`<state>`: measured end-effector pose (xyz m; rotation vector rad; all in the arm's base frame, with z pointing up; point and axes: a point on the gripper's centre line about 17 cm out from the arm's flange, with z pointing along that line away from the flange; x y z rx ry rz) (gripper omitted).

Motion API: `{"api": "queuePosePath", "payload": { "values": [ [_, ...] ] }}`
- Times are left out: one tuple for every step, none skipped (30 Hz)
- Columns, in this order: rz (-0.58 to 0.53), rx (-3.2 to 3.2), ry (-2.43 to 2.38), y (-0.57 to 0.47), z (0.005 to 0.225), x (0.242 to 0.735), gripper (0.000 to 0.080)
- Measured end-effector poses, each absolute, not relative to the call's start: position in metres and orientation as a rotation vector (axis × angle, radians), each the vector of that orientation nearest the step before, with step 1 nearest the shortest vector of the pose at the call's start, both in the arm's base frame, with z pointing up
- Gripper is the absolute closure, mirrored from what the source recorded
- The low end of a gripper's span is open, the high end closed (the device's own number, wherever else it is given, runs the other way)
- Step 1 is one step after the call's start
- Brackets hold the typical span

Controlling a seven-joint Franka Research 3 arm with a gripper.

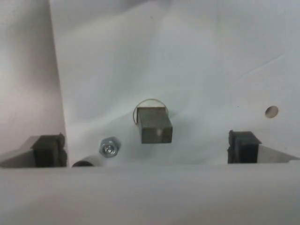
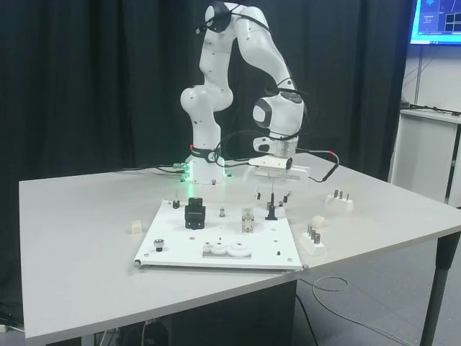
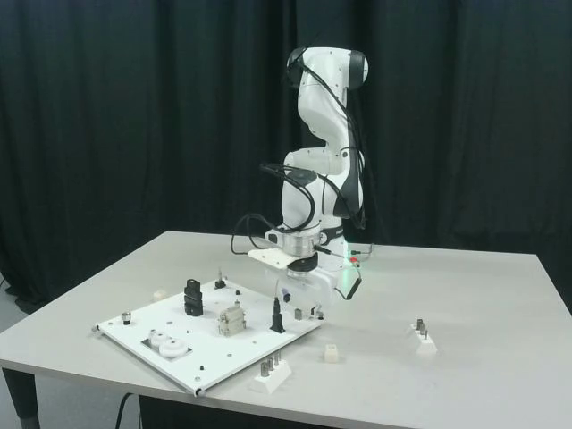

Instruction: Pick square peg 2.

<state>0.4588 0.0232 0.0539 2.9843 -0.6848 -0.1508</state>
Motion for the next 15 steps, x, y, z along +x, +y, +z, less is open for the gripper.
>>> {"api": "queuePosePath", "payload": {
  "values": [
    [-0.148,2.986,-0.683,0.024,0.055,0.459,0.0086],
    [-0.145,2.989,-0.682,0.024,0.056,0.46,0.0086],
    [-0.142,2.991,-0.68,0.024,0.057,0.461,0.0086],
    [-0.139,2.993,-0.679,0.024,0.058,0.462,0.0014],
    [-0.135,2.995,-0.679,0.025,0.059,0.463,0.0014],
    [-0.131,2.997,-0.679,0.025,0.061,0.464,0.0014],
    [-0.127,2.998,-0.679,0.025,0.062,0.464,0.0014],
    [-0.124,3.0,-0.679,0.026,0.063,0.465,0.0014],
    [-0.12,3.002,-0.679,0.026,0.065,0.466,0.0005],
    [-0.116,3.004,-0.678,0.026,0.066,0.467,0.0005],
    [-0.111,3.006,-0.676,0.027,0.067,0.468,0.0005],
    [-0.107,3.007,-0.672,0.027,0.069,0.469,0.0005],
    [-0.102,3.008,-0.668,0.027,0.07,0.469,0.0005],
    [-0.097,3.009,-0.663,0.027,0.072,0.47,0.0005],
    [-0.092,3.011,-0.66,0.027,0.073,0.471,0.0003]
  ]
}}
